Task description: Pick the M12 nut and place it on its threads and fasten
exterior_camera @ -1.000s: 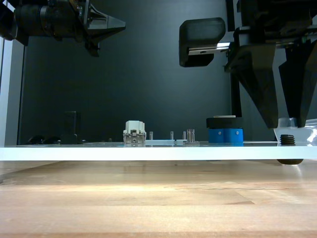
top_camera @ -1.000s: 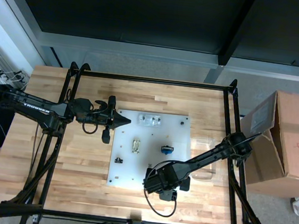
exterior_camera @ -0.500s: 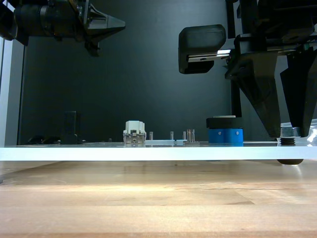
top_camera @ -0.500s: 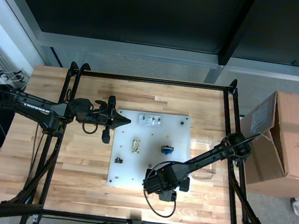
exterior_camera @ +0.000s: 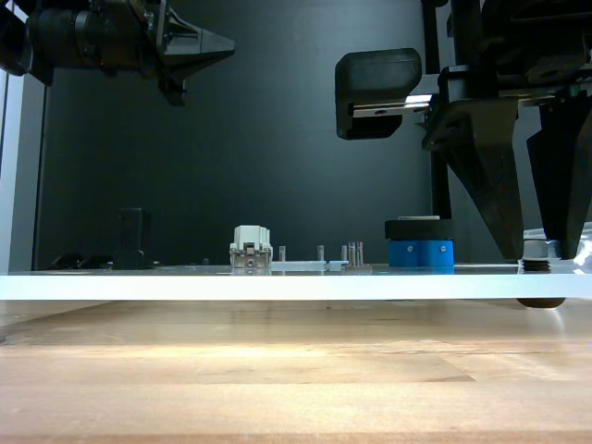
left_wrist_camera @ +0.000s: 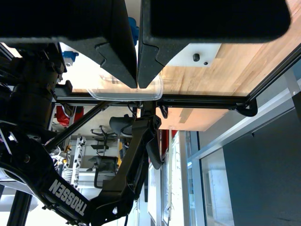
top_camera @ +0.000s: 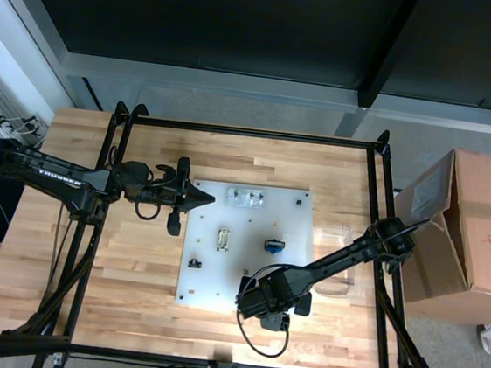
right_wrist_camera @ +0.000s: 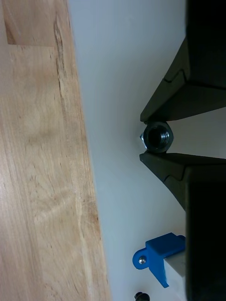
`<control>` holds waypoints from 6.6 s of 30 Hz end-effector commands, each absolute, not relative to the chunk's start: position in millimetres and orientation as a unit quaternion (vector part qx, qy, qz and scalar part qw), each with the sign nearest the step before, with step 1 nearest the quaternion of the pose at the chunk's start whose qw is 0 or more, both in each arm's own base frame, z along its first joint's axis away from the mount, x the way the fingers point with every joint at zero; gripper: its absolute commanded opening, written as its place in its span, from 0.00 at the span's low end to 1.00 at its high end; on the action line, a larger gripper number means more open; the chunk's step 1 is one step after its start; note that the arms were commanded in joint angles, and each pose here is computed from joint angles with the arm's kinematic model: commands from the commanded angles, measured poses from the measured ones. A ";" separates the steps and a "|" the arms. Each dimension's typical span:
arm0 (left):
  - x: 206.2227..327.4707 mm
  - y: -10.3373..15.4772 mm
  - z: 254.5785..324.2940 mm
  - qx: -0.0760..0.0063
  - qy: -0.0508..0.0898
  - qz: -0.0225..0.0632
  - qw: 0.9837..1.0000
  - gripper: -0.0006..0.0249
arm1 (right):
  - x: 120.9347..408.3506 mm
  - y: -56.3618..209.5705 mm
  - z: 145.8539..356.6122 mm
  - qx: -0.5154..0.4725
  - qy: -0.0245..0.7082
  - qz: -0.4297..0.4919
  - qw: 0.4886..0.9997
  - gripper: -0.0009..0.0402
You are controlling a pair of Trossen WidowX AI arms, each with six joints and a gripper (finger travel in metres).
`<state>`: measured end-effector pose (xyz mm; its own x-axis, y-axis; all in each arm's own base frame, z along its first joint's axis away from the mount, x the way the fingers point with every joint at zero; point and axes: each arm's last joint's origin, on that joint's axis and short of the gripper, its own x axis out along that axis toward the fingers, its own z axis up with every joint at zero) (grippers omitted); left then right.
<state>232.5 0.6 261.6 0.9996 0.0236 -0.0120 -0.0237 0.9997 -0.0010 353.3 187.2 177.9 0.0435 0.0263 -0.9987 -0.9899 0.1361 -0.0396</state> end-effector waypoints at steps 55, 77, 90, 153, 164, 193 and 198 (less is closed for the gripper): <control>232.5 0.6 261.6 0.000 0.006 0.012 1.000 0.02 | 344.8 180.3 178.4 -0.102 0.652 0.125 0.741 0.11; 232.5 0.6 261.6 0.000 0.006 0.012 1.000 0.02 | 334.7 175.0 170.9 -0.071 0.643 0.104 0.756 0.11; 232.5 0.6 261.6 0.000 0.006 0.012 1.000 0.02 | 334.0 174.1 169.5 0.001 0.648 0.028 0.761 0.11; 232.5 0.6 261.6 0.000 0.006 0.012 1.000 0.02 | 335.3 164.2 238.2 0.214 0.603 -0.139 0.756 0.52; 232.5 0.6 261.5 0.000 0.006 0.012 1.000 0.03 | 331.6 162.4 221.1 0.101 0.638 -0.062 0.761 0.15; 232.5 0.7 261.6 0.000 0.006 0.012 1.000 0.02 | 342.2 179.2 188.8 0.067 0.657 -0.011 0.751 0.02; 232.5 0.7 261.6 0.000 0.006 0.012 1.000 0.02 | 342.6 179.4 193.1 0.070 0.653 -0.009 0.754 0.02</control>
<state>232.5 0.6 261.5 0.9996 0.0236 -0.0128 -0.0237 0.9997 -0.0006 342.4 179.3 190.2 0.1398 0.0738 -0.9874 0.1049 0.9905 0.0889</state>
